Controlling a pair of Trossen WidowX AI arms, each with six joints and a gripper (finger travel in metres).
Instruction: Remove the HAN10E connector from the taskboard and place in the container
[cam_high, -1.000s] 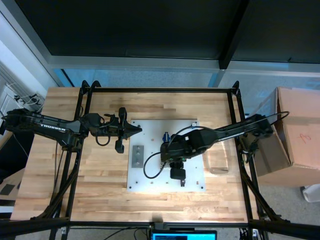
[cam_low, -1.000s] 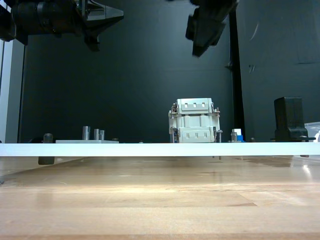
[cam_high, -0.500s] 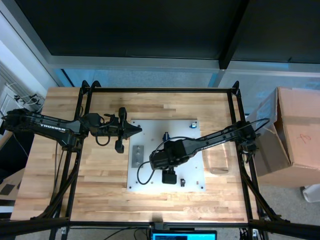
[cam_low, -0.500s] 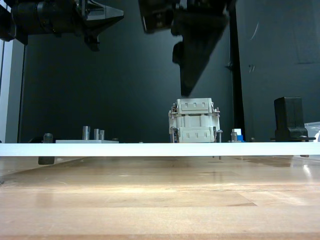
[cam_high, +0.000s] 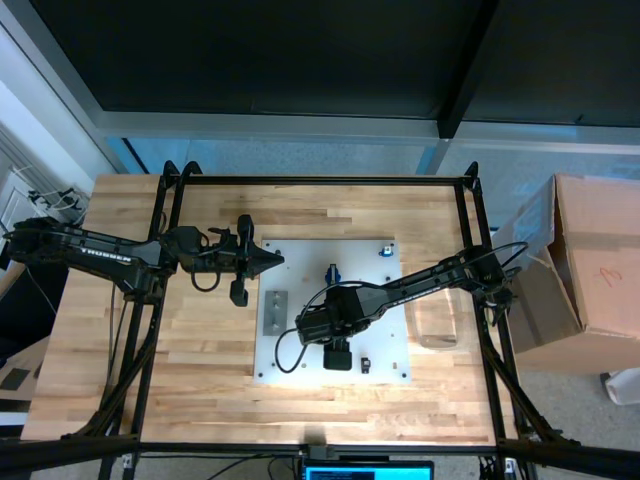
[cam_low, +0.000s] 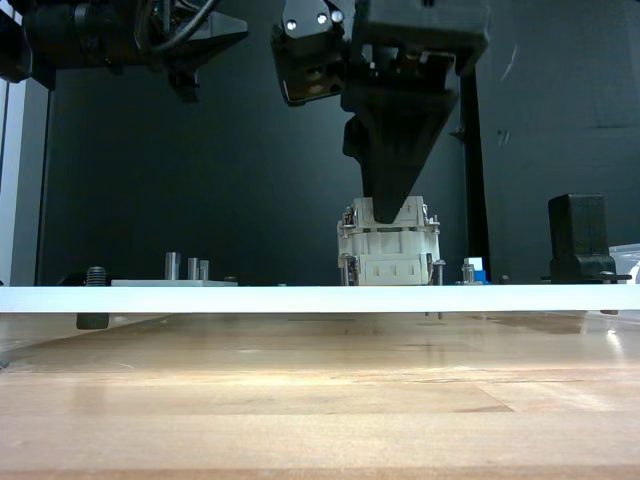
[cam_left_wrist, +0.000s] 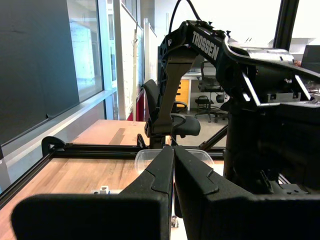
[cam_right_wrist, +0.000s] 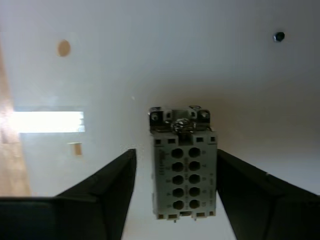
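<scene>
Two tools to follow. Right arm first: right tool (cam_low: 388, 205) pointing straight down over the white taskboard (cam_high: 290, 262), released, fingers (cam_right_wrist: 102, 195) spread wide to either side of the HAN10E connector (cam_right_wrist: 182, 170). Flanking it, not touching, with pale gaps showing on both sides from the right wrist camera. Seen level from the near edge, tips down at the height of the connector's top, overlapping its upper housing. Connector upright and seated on the taskboard, ten round sockets in two rows facing up. Held by nothing.

Over to the left arm: left tool (cam_high: 272, 258) high above the surface (cam_high: 190, 350), over the taskboard's left edge, pointing inward, well apart from the connector. Clenched on nothing, fingers (cam_left_wrist: 162, 172) pressed flat together. Beyond them, from the left wrist camera, the clear container (cam_left_wrist: 150, 154). From above, sitting on the surface just beside the taskboard's right edge. Black block (cam_low: 578, 235) standing toward the taskboard's right end in the low view.
</scene>
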